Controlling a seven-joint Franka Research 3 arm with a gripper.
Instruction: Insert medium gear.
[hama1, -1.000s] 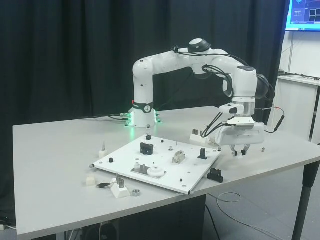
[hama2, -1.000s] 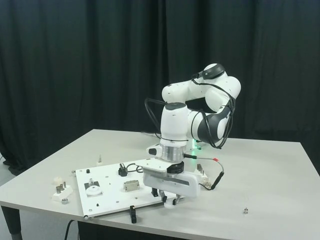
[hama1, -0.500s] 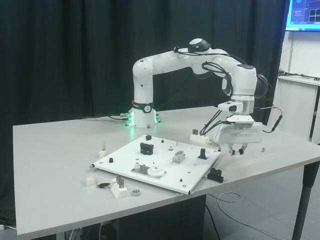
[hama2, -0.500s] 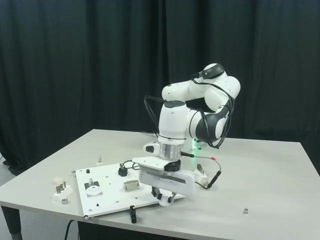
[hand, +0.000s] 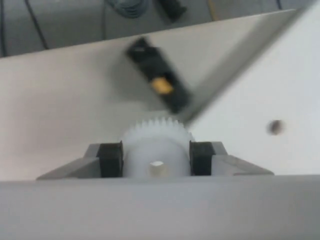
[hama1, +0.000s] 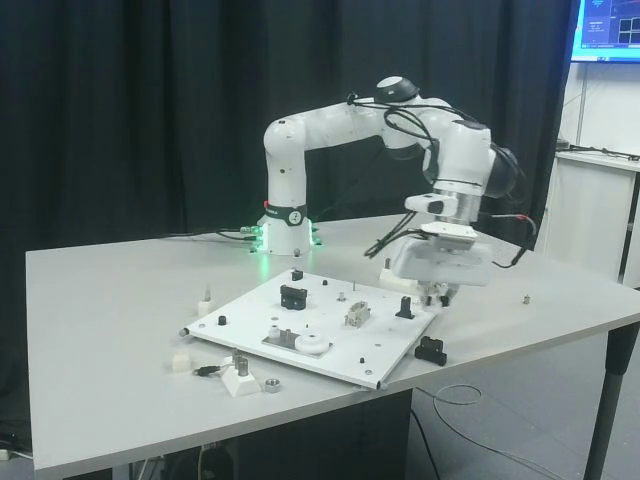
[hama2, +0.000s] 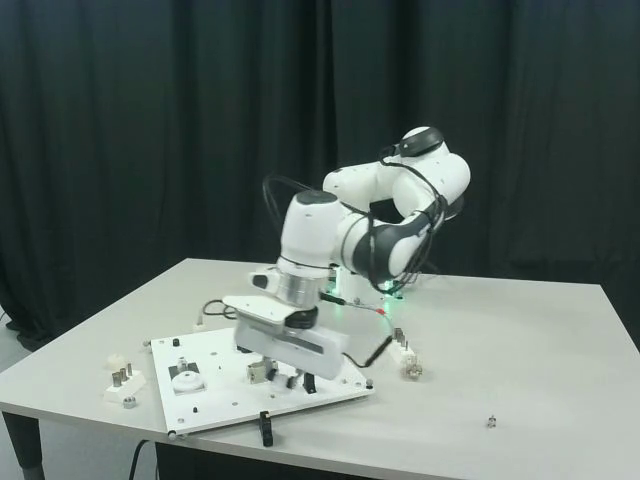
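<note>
Transport step: gear is picked, not yet seated. Going left to right in the first room view: small white block (hama1: 181, 360) and a white fixture with pegs (hama1: 241, 376) sit on the surface (hama1: 110, 300) near the front-left corner of the white board (hama1: 400, 345). On the board's near part a grey plate (hama1: 285, 345) carries a white gear already in place (hama1: 312, 343), with thin pegs just left of it; I judge one of those is the target, but can't tell which from here. Further right on the board, a small metal block (hama1: 357, 315) and a black block (hama1: 404, 306). A black clip (hama1: 431, 349) lies on the surface just off the board's right edge. The gripper (hama1: 437, 295) hangs over the board's right corner, clenched on the medium gear (hand: 156, 150); wrist view shows the black pads (hand: 110, 159) pressed on both sides, teeth and centre hole visible. Next: carry left toward the grey plate, line the hole over the free peg, lower straight, mesh teeth with the seated gear.
</note>
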